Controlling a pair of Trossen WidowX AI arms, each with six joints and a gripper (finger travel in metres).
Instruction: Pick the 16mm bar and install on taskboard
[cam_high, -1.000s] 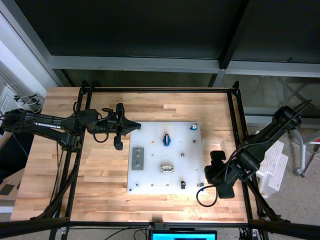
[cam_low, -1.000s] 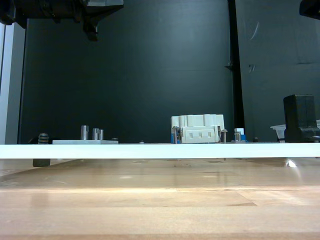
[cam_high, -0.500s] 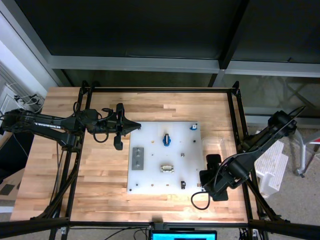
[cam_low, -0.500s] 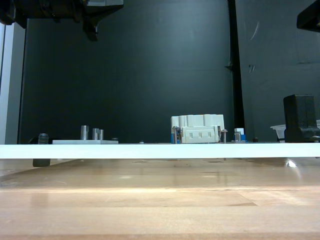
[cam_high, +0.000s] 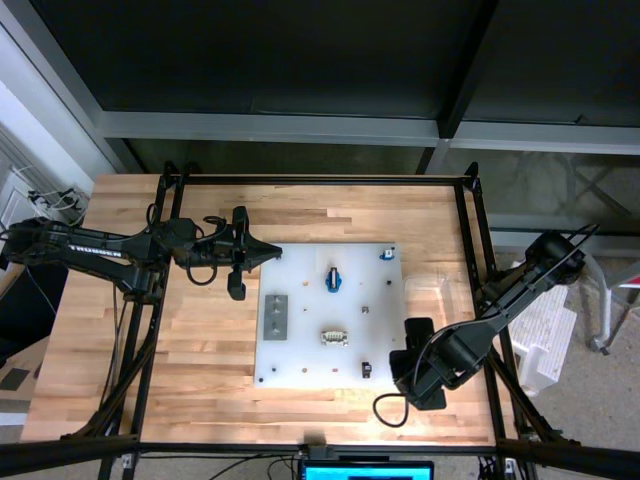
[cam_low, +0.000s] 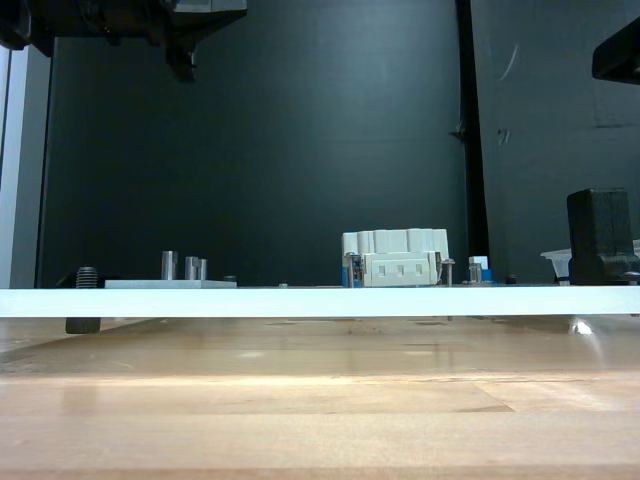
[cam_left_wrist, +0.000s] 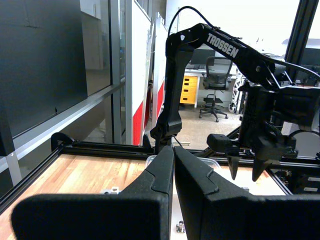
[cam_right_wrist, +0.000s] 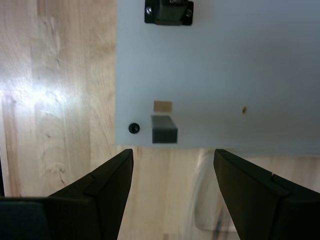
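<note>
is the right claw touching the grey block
Apart. Right wrist view: right claw open above grey block, gaps both sides. Left claw shut near board's far-left corner.

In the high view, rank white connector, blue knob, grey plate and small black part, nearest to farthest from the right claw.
Right claw is over the board's near right corner; left claw is at its far left corner.
1. Small black part, near right.
2. White connector, centre.
3. Blue knob, farther back.
4. Grey plate, left.
</note>
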